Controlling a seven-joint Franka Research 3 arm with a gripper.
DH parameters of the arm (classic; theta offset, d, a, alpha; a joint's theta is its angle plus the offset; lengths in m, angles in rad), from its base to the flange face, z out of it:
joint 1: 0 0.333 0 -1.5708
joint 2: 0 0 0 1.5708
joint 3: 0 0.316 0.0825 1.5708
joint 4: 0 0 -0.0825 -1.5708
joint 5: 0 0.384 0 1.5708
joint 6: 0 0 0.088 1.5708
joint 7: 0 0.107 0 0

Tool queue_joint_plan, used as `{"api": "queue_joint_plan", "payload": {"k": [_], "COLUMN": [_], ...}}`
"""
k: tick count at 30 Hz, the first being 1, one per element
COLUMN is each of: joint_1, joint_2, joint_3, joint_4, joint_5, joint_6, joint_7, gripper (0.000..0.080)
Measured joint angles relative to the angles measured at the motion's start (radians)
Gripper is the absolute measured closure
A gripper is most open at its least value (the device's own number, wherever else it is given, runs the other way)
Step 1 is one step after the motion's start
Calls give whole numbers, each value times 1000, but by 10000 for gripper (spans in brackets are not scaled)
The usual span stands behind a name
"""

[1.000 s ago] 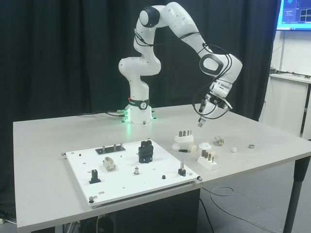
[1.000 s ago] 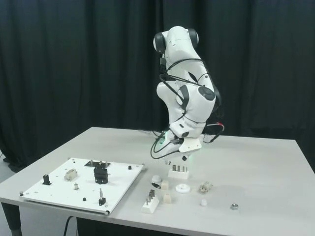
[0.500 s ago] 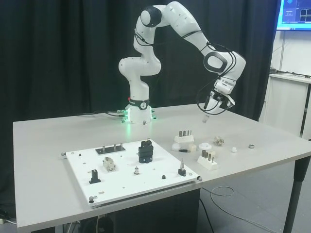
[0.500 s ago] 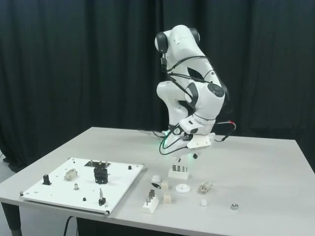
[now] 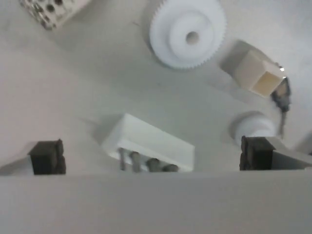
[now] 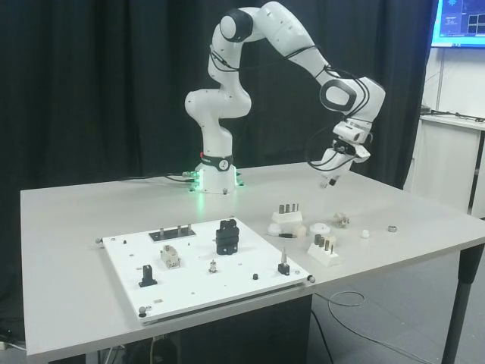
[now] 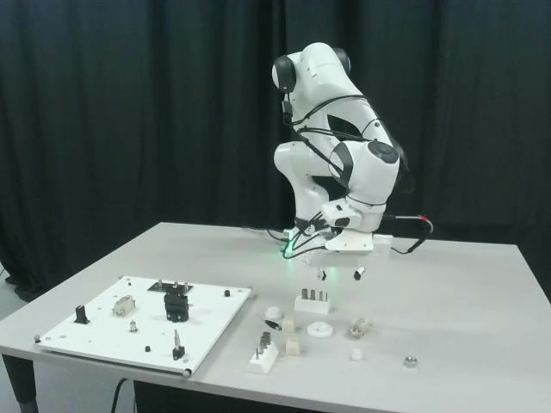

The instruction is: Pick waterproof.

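Gripper, fingers wide apart and empty, hovers above the loose parts; the waterproof part, probably the round white one beside the pin block, needs centring between them before a straight descent clear of the gear.

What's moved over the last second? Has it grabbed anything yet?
The gripper has risen and swung away from the white board, and now hangs high above the loose parts, fingers open and holding nothing. The white gear, the white pin block and the rest of the parts on the table stayed put.
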Motion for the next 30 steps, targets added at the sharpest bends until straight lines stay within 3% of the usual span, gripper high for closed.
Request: {"api": "queue_joint_plan", "payload": {"k": [5, 18, 30], "joint_1": [1, 2, 11], "joint_2": [0, 0, -5], "joint_3": [1, 2, 13], "joint_4": [-9, -60, -114], "joint_5": [35, 76, 89], "joint_6": [30, 148, 243], "joint_7": [104, 338, 518], "gripper": [3, 3, 3]}}
